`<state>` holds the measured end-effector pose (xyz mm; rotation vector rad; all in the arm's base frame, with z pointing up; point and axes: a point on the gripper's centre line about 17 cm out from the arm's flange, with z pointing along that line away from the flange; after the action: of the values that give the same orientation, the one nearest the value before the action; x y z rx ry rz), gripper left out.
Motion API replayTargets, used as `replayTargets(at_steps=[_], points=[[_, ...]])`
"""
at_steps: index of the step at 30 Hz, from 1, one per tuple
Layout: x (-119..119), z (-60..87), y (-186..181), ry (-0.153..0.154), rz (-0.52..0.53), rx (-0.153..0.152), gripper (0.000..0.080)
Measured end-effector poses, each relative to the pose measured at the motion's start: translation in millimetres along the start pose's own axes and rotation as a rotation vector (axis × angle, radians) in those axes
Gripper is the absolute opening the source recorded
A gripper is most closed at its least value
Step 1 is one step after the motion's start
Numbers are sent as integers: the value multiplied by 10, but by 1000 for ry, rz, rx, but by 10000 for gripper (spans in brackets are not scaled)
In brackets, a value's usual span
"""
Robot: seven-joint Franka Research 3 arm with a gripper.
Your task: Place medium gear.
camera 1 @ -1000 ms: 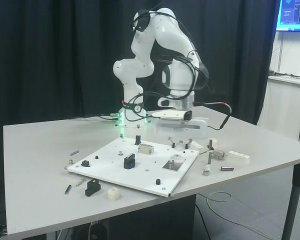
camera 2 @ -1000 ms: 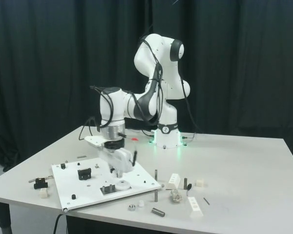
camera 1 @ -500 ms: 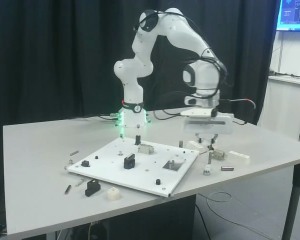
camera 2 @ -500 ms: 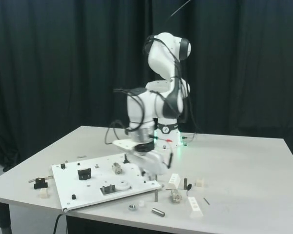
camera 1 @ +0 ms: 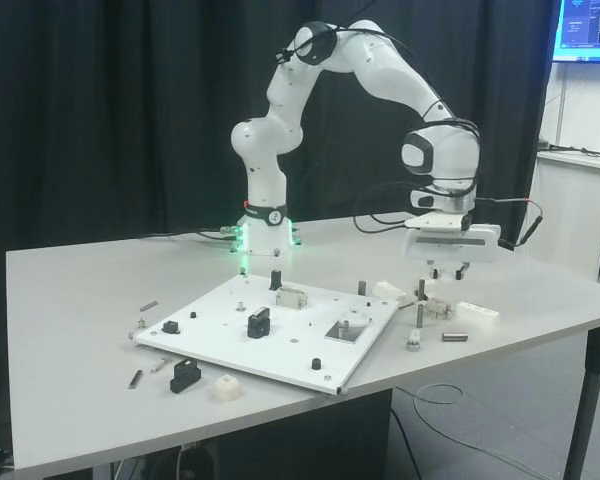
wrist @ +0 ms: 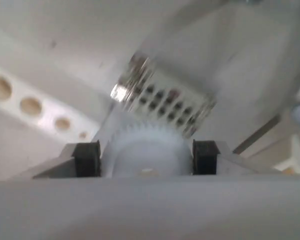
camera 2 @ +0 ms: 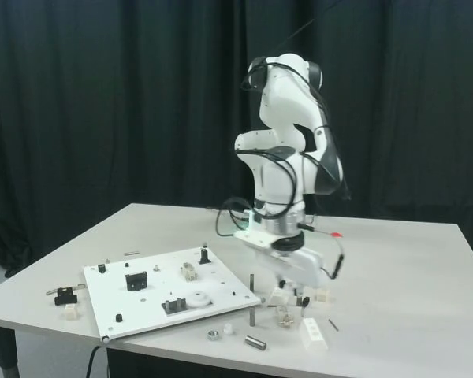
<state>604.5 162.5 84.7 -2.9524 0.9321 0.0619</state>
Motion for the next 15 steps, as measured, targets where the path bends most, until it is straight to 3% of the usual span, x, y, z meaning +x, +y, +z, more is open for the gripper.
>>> replayTargets(at_steps=[15], points=[[-611, 363, -378, 3, -45, -35, 396]])
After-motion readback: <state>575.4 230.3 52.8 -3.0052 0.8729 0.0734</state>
